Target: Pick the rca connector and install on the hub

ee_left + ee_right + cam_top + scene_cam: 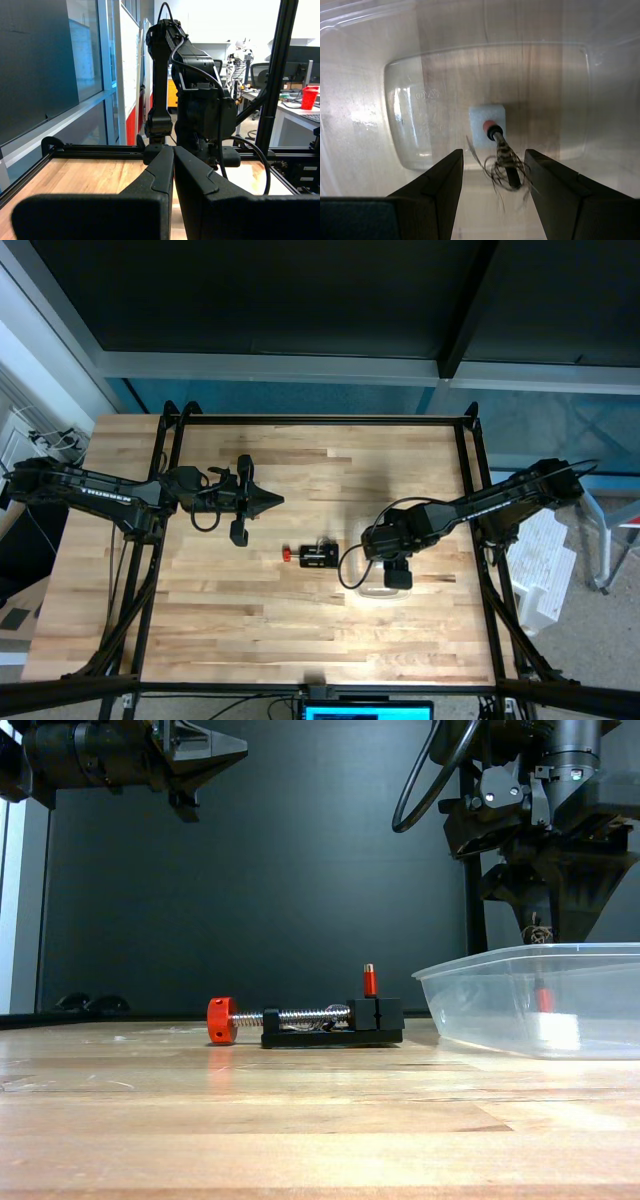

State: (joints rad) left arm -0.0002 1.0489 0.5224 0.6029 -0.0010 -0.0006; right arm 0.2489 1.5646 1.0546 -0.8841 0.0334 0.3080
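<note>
Right now the right gripper (pixel 493 156) hangs with its two fingers spread wide and nothing between them, pointing straight down into the clear plastic tray (pixel 355 95). Directly under the gap is the rca connector (pixel 500 147), a small piece with a reddish tip, a dark collar and a frayed tuft of greyish braid. It seems to stand on end on a pale foam block (pixel 480 115) on the tray floor. In the low view the fingers appear to sit above the tray's rim, apart from the connector. Just outside the tray, toward the left arm, the hub (pixel 320 557) lies on the wooden table (pixel 250 630). It is a black block with a red knob (pixel 221 1020) on a threaded rod at one end and a short red post (pixel 369 980) standing on top. The left gripper (pixel 173 150) is raised over the table's left half, well apart from the hub, with its fingers pressed together on nothing. The step in hand looks like the descent for the grasp, and several things could spoil it. An off-centre drop could let a fingertip strike the connector or its loose braid and knock it off the foam. Closing on braid strands instead of the body would give a weak, crooked hold, making it hard to seat the part on the hub. A finger could also catch the light tray's wall and drag the whole tray
</note>
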